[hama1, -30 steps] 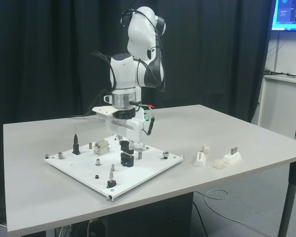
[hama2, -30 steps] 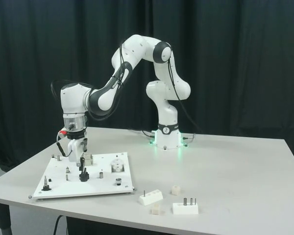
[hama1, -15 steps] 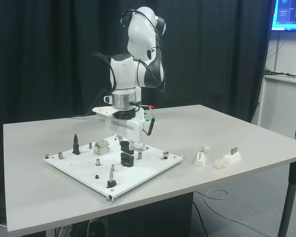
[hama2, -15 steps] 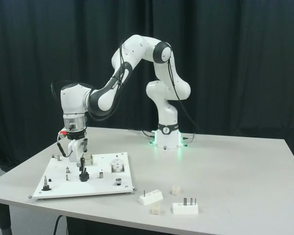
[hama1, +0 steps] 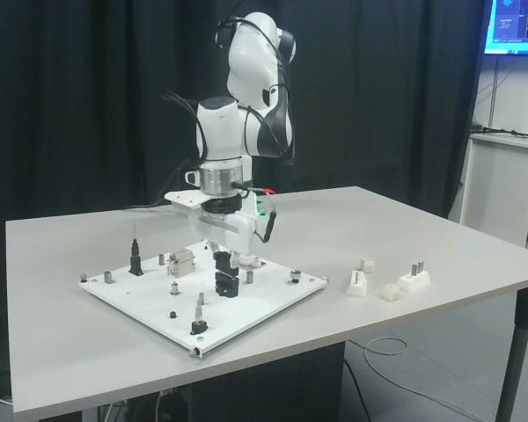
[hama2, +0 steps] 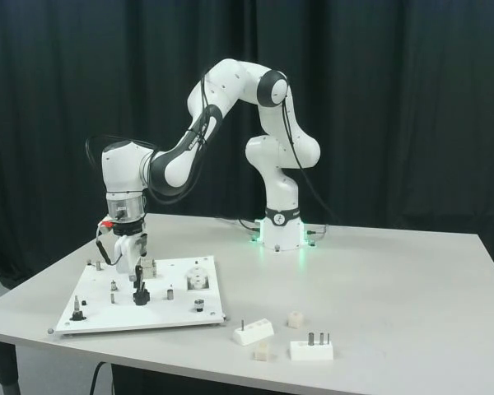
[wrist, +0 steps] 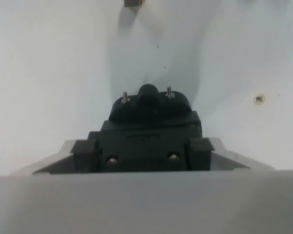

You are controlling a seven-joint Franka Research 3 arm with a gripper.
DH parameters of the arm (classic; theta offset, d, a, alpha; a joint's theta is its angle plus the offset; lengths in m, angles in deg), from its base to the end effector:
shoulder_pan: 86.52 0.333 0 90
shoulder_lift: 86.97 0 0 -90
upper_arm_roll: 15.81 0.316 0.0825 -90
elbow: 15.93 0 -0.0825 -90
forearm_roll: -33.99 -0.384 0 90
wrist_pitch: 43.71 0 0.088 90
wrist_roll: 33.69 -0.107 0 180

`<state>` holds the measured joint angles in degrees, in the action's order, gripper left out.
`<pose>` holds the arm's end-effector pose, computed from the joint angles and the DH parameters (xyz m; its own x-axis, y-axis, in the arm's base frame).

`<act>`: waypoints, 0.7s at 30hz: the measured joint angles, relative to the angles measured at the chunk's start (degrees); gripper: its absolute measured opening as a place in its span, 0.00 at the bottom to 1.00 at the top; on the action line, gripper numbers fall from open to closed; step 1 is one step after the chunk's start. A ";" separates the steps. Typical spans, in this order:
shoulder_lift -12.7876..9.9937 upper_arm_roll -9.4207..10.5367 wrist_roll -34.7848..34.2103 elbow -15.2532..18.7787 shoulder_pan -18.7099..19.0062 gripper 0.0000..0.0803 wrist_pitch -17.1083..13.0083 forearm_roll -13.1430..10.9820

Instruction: Insert D-SUB.

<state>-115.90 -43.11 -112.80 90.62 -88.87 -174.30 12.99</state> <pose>0.5665 -0.2903 0.2711 -0.4969 -0.8662 -0.0516 -0.8675 0.4974 0.0056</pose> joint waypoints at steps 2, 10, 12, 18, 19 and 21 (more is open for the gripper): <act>-0.04 0.00 0.00 0.00 0.00 0.48 0.00 0.00; -0.21 0.07 0.00 0.01 0.00 0.48 0.00 -0.31; -0.26 0.08 0.00 0.03 0.00 0.48 0.00 -0.46; -0.27 0.07 0.00 0.03 0.00 0.48 0.00 -0.50; -0.27 0.06 0.01 0.04 0.00 0.48 0.01 -0.50; -0.27 0.04 0.20 0.04 0.00 0.48 0.05 -0.50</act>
<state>-116.16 -43.08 -112.60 90.66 -88.87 -174.25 12.49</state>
